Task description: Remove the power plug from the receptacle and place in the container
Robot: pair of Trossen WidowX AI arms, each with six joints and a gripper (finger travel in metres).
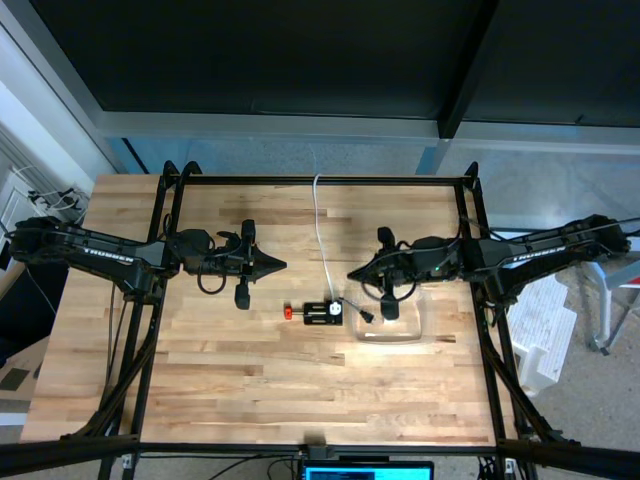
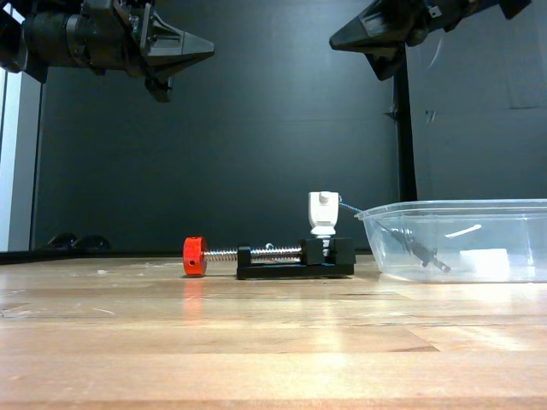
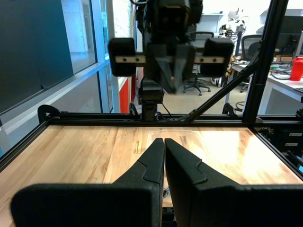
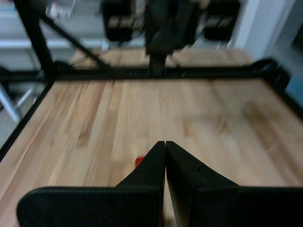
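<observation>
My left pincer (image 1: 283, 265) hangs high above the pale wooden plank desk (image 1: 200, 350), left of the middle, pointing inward. Its two black fingers (image 3: 151, 163) are pressed together, tip to tip. My right pincer (image 1: 350, 274) hangs just as high, over the left edge of the clear shallow rectangular plastic container (image 1: 415, 335), pointing back at the left one. It is also pressed together and grips nothing.

The small black power plug (image 2: 423, 252) is out of the receptacle and lies inside the container, resting tilted on the floor near the left wall. It is a slim dark stub, far smaller than either pincer, and its thin black cord rises from it toward that wall's rim. A little white square patch (image 2: 485, 260) shows on the container floor, to the right of the plug.

The small white receptacle (image 2: 322, 212) stands upright in a little black vise (image 2: 295, 256), just left of the container. I cannot tell whether they touch. The vise's screw ends in an orange-red knob (image 2: 195, 255) pointing left, and a long white cable (image 1: 322, 230) runs from the receptacle to the desk's far edge.
</observation>
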